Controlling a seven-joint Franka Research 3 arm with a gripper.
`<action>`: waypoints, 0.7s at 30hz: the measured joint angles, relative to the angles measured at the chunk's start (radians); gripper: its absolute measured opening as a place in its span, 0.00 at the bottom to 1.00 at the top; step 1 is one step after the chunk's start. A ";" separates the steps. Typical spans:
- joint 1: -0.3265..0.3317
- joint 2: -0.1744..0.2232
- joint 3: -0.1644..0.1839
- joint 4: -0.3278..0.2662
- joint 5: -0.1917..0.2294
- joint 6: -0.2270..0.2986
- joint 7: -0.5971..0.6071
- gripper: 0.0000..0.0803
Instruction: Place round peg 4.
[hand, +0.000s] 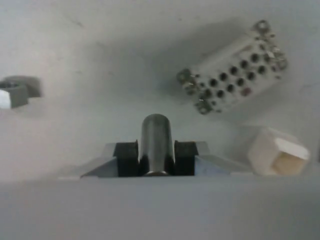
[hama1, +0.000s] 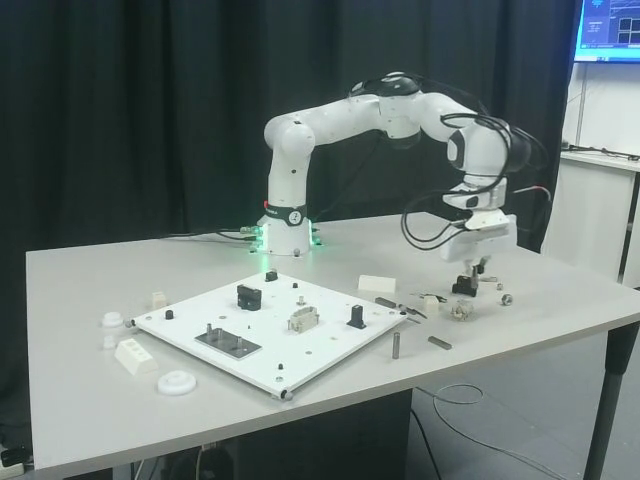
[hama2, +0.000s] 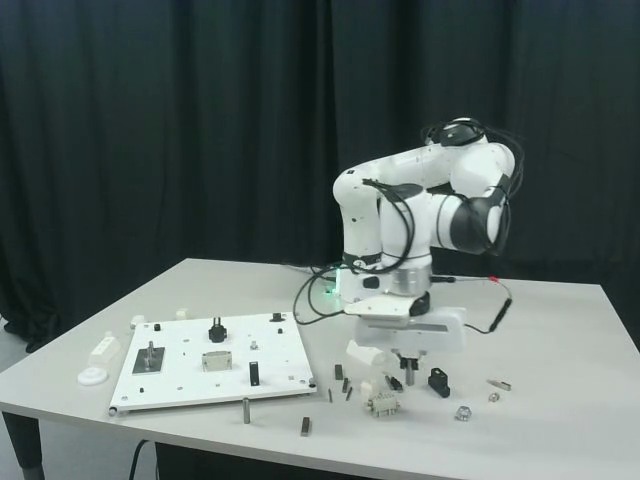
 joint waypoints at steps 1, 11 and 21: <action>0.001 0.000 0.005 0.006 -0.004 0.004 0.007 0.19; 0.000 0.000 0.057 0.053 -0.035 0.029 0.035 0.19; -0.016 0.000 0.093 0.079 -0.042 0.041 0.040 0.19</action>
